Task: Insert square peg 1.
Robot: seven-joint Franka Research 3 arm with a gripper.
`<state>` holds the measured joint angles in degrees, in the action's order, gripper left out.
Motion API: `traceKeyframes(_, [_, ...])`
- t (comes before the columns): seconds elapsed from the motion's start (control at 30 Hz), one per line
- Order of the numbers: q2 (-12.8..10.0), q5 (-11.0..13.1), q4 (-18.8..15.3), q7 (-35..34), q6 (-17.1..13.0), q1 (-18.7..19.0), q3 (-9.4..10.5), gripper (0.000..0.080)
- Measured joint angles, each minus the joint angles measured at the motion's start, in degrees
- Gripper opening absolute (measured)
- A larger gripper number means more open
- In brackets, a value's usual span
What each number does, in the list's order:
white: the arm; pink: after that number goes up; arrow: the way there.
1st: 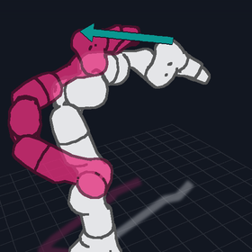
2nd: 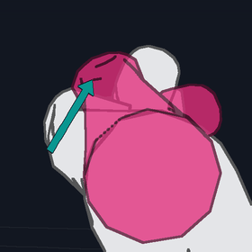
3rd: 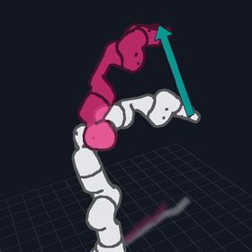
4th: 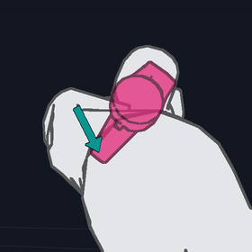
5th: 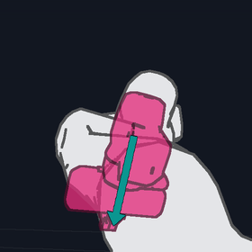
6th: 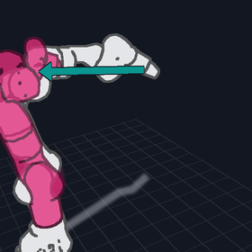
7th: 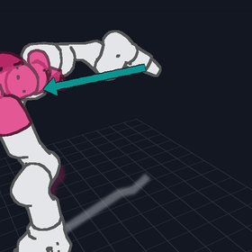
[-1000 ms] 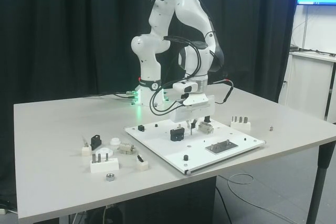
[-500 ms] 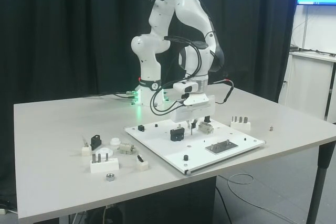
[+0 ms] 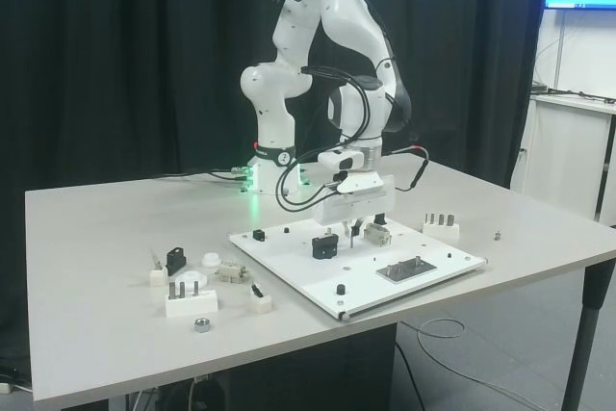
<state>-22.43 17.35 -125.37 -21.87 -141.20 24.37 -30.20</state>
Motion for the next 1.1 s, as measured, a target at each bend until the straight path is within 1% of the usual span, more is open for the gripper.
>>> traceKeyframes(0.23, [-0.4,0.0,-0.2,0.0,-0.8,0.0,0.23,0.0035])
traceKeyframes(0.67, [-0.3,0.0,-0.2,0.2,-1.1,-0.1,0.43,0.0035])
traceKeyframes(1.0, [0.5,0.0,-0.2,0.2,-0.8,0.0,0.66,0.0035])
traceKeyframes(1.03, [0.6,0.0,-0.2,0.2,-0.7,0.0,0.65,0.0551])
traceKeyframes(1.1, [1.0,0.0,-0.2,0.1,-0.3,0.0,0.64,0.0551])
